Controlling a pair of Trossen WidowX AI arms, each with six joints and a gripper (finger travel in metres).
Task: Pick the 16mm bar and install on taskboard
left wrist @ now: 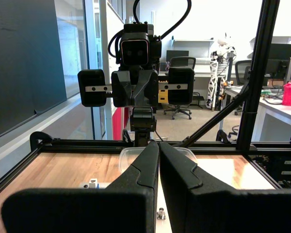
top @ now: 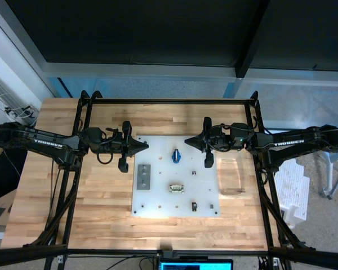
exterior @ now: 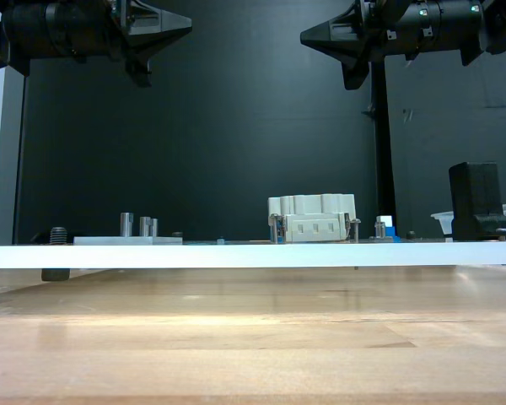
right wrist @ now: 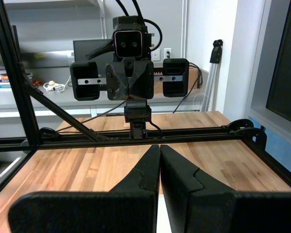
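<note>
Neither arm has started the pick, so the step in hand is the approach to the part. The left claw [top: 143, 144] hangs over the left edge of the taskboard [top: 158, 211], and the right claw [top: 187, 140] hangs over the far part of it, near the blue knob [top: 176, 156]. The low view shows both of them high above the board, touching nothing. Each wrist view shows its two fingers pressed together, so both claws are closed and empty. The taskboard lies flat on the wooden worktop [top: 101, 214]. It carries a grey block [top: 143, 176] on its left side and a metal connector [top: 176, 188] near the middle. A tiny grey piece stands on the board between the blue knob and the clear tray [top: 232, 176]. I take it for the 16mm bar [top: 194, 172], but it is too small to be sure. It is well apart from both claws, and the right one is nearer. In my judgement, the next move calls for this claw to open its fingers, come down straight over the bar and close on it with care. The piece is much smaller than a finger, so it can easily tip or slip away.
</note>
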